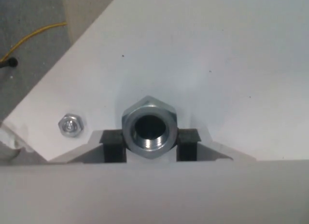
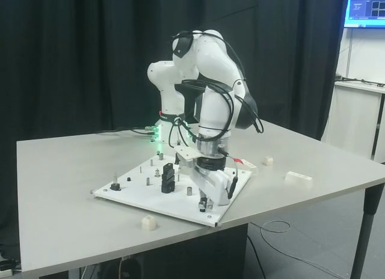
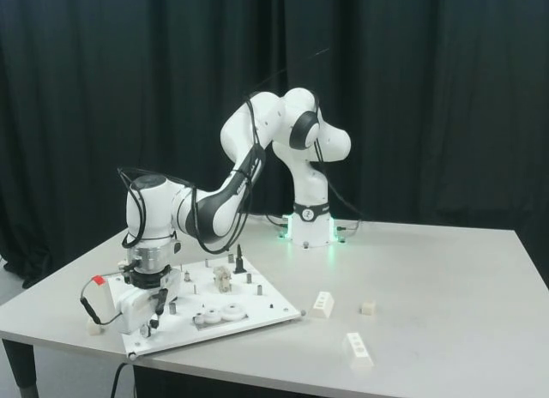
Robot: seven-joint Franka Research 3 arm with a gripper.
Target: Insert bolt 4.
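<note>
In the wrist view a grey metal hex piece with a threaded bore, bolt 4 point(image 1: 148, 127), sits between my two black fingertips. My gripper point(image 1: 150, 149) is shut on it, with a finger pressed against each side. It hangs just over the white assembly board point(image 1: 217, 64), near the board's corner. The first room view shows the gripper point(image 2: 205, 202) low over the front corner of the board point(image 2: 138, 195). The second room view has the gripper point(image 3: 153, 319) at the near left corner of the board point(image 3: 266, 312). Whatever lies under the bolt is hidden.
A small hex bolt point(image 1: 71, 125) is seated in the board close to its corner. A black fixture point(image 2: 168, 177), several pegs and white gears point(image 3: 219, 315) stand on the board. Small white blocks point(image 2: 148, 222) point(image 2: 299, 178) point(image 3: 322, 304) lie on the grey table. A cable point(image 1: 29, 38) runs across the floor.
</note>
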